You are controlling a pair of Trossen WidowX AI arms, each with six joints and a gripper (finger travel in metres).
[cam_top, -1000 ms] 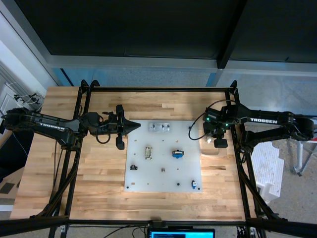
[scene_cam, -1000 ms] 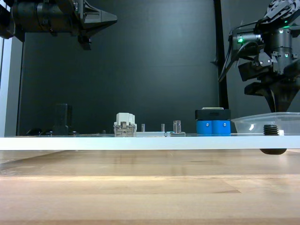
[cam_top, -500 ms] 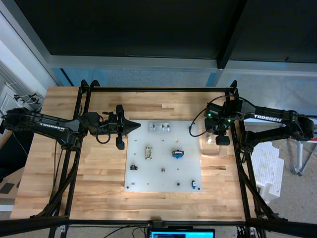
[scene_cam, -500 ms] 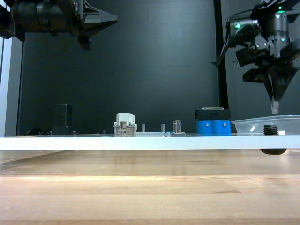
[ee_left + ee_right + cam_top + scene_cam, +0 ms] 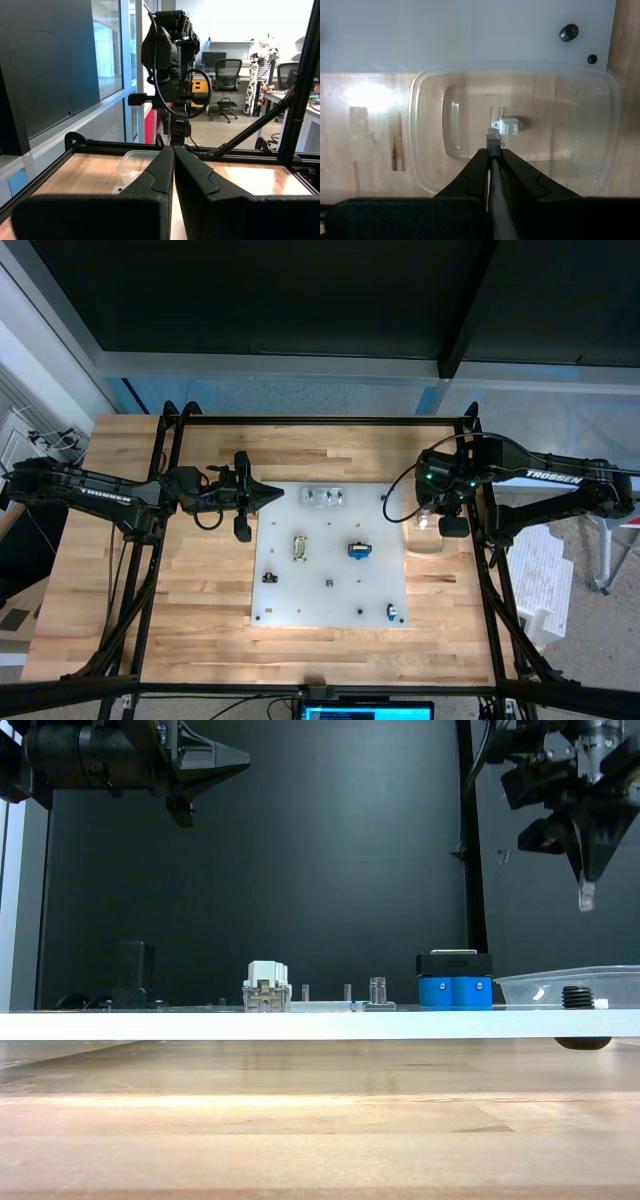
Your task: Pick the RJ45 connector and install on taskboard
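My right gripper [image 5: 585,883] hangs high above the clear tray [image 5: 560,982], shut on the RJ45 connector [image 5: 585,900], a tiny pale plug sticking out below its fingertips. From the right wrist camera the connector [image 5: 493,135] shows at the tip of the closed fingers [image 5: 477,167], over the tray [image 5: 430,165]. The white taskboard [image 5: 330,595] lies mid-table, to the left of the right gripper [image 5: 432,518]. Parked and shut, my left gripper [image 5: 277,496] hovers high at the board's far left corner, holding nothing.
A small white part [image 5: 509,125] lies inside the tray. The board carries a blue fitting [image 5: 454,988], a pale connector block [image 5: 267,986], small posts [image 5: 378,990] and a black screw [image 5: 569,32]. A black frame [image 5: 480,570] surrounds the wooden table.
My right gripper has risen straight up out of the tray with the connector in its fingertips. The left arm has stayed still.
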